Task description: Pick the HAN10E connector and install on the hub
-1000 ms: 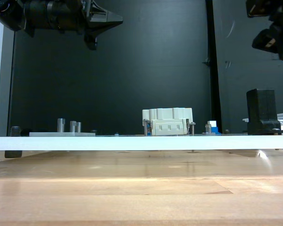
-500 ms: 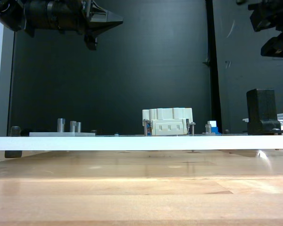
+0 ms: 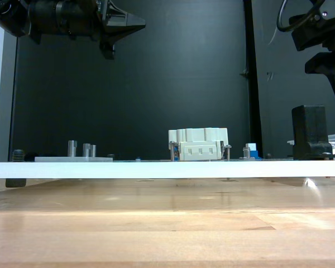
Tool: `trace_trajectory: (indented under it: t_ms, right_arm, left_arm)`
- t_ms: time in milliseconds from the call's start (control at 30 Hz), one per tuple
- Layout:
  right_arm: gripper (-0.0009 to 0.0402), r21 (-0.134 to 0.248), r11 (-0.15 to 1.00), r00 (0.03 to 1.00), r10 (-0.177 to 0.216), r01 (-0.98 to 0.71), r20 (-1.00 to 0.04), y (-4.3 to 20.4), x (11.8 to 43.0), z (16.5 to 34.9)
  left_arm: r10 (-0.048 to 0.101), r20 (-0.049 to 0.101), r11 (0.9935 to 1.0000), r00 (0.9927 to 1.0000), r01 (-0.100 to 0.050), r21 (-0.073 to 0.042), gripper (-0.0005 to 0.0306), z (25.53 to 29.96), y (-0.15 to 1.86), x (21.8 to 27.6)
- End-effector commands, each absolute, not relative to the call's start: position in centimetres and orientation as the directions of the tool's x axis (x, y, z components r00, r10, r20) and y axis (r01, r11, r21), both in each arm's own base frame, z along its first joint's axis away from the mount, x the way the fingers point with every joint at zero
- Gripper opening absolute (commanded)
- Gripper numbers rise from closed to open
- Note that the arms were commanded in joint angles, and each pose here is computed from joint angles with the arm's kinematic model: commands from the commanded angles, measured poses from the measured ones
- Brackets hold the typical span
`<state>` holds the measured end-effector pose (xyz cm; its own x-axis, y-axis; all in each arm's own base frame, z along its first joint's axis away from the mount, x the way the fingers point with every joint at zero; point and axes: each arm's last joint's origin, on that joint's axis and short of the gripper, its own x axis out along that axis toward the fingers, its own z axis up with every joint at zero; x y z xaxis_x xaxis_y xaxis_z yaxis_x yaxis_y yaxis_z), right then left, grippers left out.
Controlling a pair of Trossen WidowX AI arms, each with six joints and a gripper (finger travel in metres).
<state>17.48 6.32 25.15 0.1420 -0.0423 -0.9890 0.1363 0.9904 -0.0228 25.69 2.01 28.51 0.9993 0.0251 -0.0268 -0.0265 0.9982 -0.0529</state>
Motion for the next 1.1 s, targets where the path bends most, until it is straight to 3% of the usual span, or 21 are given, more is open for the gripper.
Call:
trace_trajectory:
  t_ms: [33, 667, 1100]
  right_arm:
    - [0.0255, -0.026, 0.991, 0.134, -0.044, 0.134, -0.99, 6.3, 17.4, 24.5]
    - [0.0256, -0.019, 0.989, 0.135, -0.039, 0.145, -0.99, 6.6, 17.3, 19.9]
    - [0.0256, -0.01, 0.991, 0.153, -0.031, 0.131, -0.988, 6.8, 17.3, 17.8]
  left_arm:
    - [0.025, -0.028, 0.99824, 0.9993, -0.027, -0.053, 0.0, 28.5, 2.02, 25.7]
    - [0.025, -0.027, 0.99825, 0.99931, -0.027, -0.053, 0.0, 28.5, 2.02, 25.7]
    - [0.025, -0.027, 0.99826, 0.99932, -0.026, -0.053, 0.0, 28.5, 2.01, 25.7]
